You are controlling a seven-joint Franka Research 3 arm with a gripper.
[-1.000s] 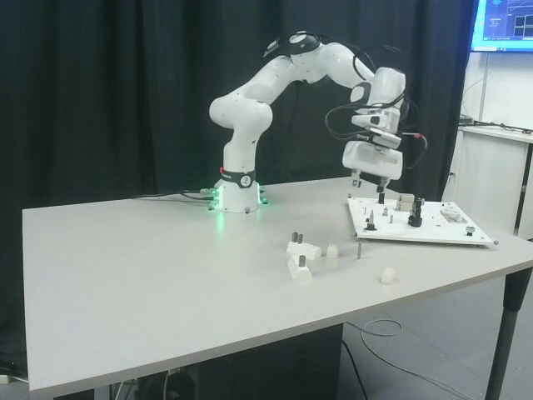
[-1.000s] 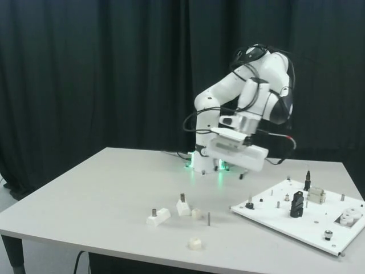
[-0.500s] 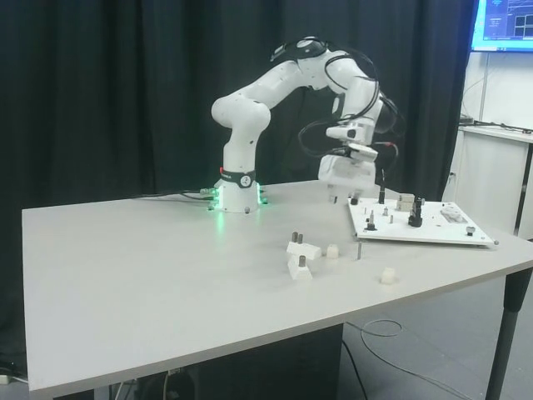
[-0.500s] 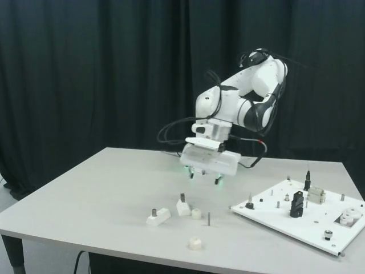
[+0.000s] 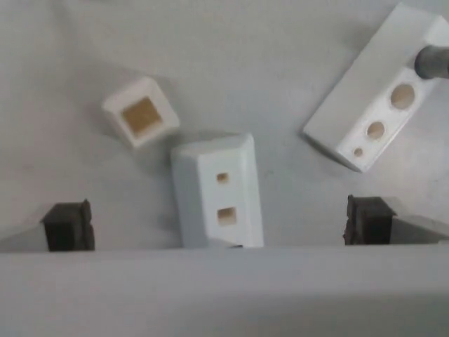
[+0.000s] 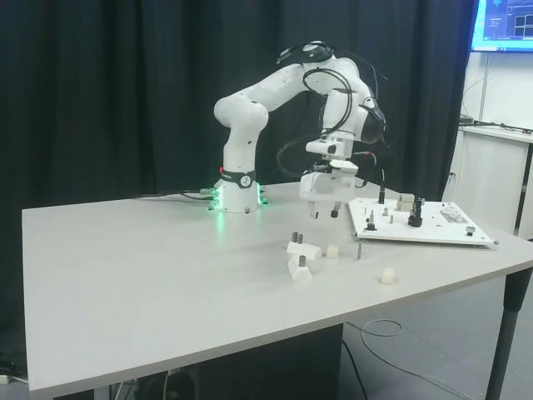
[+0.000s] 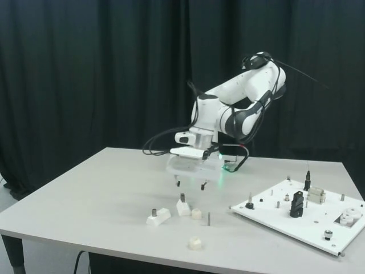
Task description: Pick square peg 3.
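Grey rectangular table (image 6: 150, 267): bearing everything listed.

White seven-jointed robot arm (image 6: 275, 83): reaching over the table's middle.

White flat square assembly board (image 6: 433, 229): lying at the right, carrying small black and grey fittings.

Black-tipped two-finger gripper (image 7: 190, 184): hovering above the blocks, jaws spread wide, holding and touching nothing.

White wedge-shaped block with square holes (image 5: 217, 189): sitting between the fingertips (image 5: 68, 226) in the wrist view.

White long block with round holes (image 5: 375, 105): lying just beside.

Grey square peg 3 (image 7: 182, 197): standing upright in its block, directly under the gripper.

White small cube with a square socket (image 5: 140, 112): resting near.
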